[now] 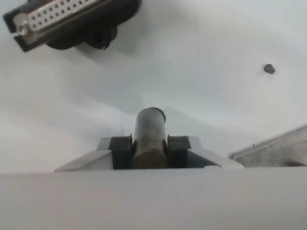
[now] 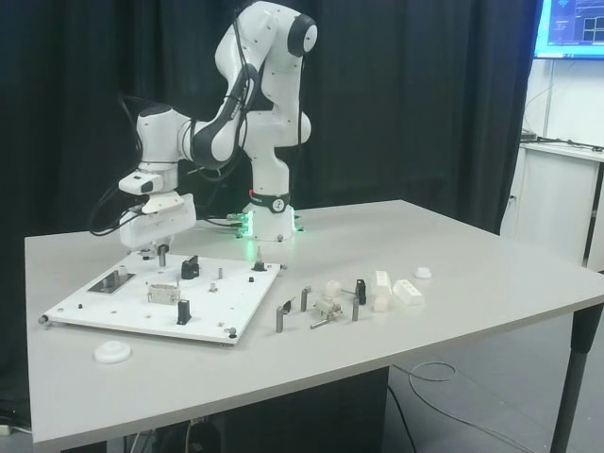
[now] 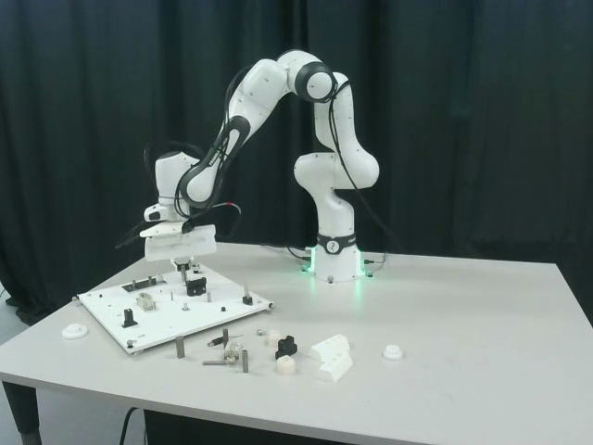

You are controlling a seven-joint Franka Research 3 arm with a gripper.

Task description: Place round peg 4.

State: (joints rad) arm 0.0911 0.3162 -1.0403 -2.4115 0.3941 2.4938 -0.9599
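Observation:
A dark round peg [image 1: 149, 136] stands clamped between my two black fingertips, with my gripper [image 1: 149, 151] shut on it. In the first room view the gripper [image 2: 161, 247] hangs over the far part of the white board [image 2: 241, 307], and the peg [image 2: 162, 254] points down just above the board's surface. The second room view shows the gripper [image 3: 182, 264] above the board [image 3: 102, 311] beside a black block [image 3: 195, 285]. Below the peg the wrist view shows bare white board; any hole under it is hidden.
A multi-pin connector in a black mount [image 1: 67, 19] and a small dark screw [image 1: 269, 69] sit on the board, with a metal plate [image 1: 278, 151] at its edge. Loose pegs and white blocks [image 2: 377, 291] lie on the grey table; a white disc [image 2: 111, 352] lies near the front.

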